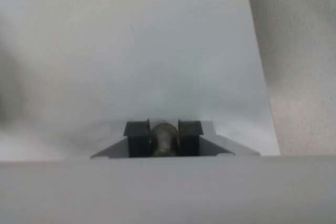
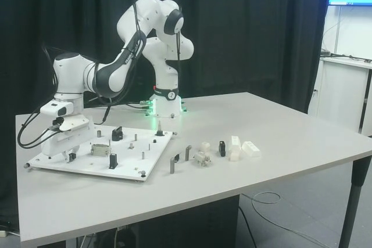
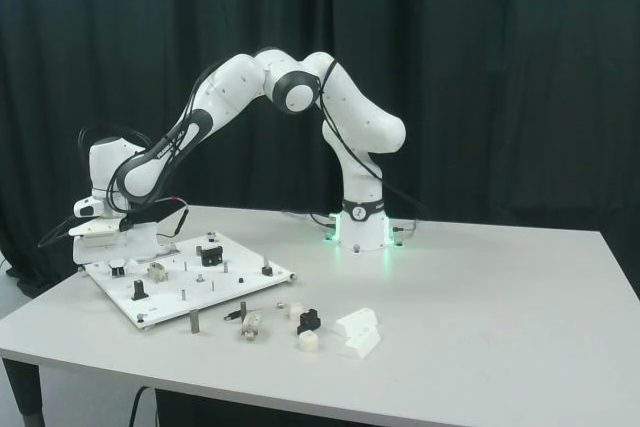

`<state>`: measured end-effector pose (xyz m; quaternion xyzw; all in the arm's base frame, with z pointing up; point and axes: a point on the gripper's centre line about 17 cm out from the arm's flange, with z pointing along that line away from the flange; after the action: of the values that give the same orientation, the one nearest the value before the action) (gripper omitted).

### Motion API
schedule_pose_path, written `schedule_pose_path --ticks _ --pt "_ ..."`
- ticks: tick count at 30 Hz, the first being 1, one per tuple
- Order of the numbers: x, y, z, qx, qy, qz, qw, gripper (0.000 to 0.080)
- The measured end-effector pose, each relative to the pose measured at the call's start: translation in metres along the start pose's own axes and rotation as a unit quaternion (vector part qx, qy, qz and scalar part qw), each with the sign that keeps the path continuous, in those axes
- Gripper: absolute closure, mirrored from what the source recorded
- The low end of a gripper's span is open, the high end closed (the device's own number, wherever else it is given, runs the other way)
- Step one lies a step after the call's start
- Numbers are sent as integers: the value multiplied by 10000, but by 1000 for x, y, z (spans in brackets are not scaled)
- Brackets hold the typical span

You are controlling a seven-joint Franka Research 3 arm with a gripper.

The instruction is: Remove round peg 3.

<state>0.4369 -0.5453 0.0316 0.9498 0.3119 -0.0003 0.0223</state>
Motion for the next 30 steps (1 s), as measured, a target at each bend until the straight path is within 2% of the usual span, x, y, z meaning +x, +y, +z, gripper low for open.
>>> schedule_pose_path --ticks 14,22,30 --pt "-1 1 -6 51 20 3 10000 691" --pt "-3 1 -24 164 58 13 9998 692" --pt "-6 7 -47 175 97 32 9998 692"
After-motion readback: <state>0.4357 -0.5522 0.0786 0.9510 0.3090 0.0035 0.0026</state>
